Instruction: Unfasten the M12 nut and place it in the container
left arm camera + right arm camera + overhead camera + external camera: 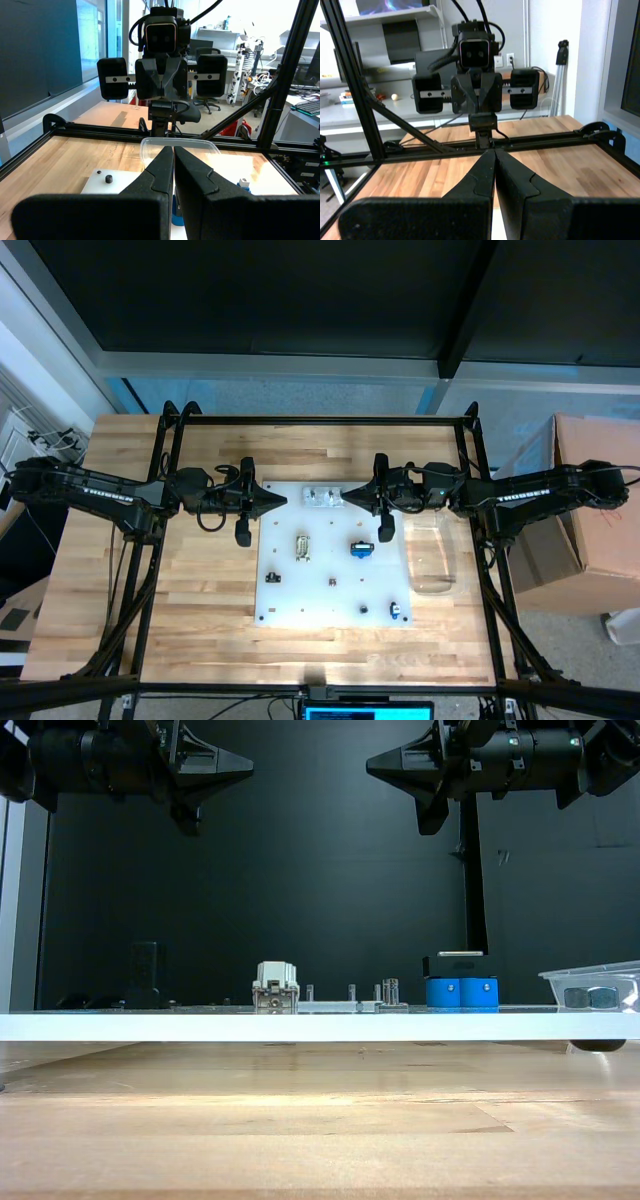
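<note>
The small silver nut (396,610) sits on its stud near the white board's (290,605) near right edge. The low view shows the nut (590,997) in front of the clear container (612,974). From above, the container (432,555) to the right of the board holds nothing. My left gripper (283,501) hangs high over the board's far left edge, shut and empty, pointing right. My right gripper (345,496) faces it over the board's far middle, also shut and empty. Both hang well above the board, with the left gripper (250,764) and right gripper (370,764) apart from each other.
On the board stand a grey connector (301,546), a blue block (360,548) and a small silver post (331,583). A black frame (320,421) rings the wooden table. A cardboard box (590,510) stands off to the right.
</note>
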You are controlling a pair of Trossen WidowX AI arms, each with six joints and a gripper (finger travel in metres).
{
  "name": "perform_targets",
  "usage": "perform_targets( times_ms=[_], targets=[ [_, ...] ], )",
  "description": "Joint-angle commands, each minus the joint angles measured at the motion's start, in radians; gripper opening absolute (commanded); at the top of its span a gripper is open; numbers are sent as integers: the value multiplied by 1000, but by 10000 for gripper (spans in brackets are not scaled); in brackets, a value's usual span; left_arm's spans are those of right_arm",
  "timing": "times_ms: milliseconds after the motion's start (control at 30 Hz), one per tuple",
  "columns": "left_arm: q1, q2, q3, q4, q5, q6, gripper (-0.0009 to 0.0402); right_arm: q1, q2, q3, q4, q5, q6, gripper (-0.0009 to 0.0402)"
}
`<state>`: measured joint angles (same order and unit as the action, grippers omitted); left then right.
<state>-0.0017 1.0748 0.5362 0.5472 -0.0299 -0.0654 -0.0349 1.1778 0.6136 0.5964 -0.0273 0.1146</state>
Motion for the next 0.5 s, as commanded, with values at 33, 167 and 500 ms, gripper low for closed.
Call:
perform_targets(
  times_ms=[33, 167, 500],
  targets=[
    [0, 0, 0, 0, 0, 0, 0, 0, 2, 14, 11, 0, 0, 0],
    [0, 0, 0, 0, 0, 0, 0, 0, 3, 24, 13, 2, 0, 0],
    [0, 0, 0, 0, 0, 0, 0, 50, 10, 166, -457, -11, 24, 0]
  ],
)
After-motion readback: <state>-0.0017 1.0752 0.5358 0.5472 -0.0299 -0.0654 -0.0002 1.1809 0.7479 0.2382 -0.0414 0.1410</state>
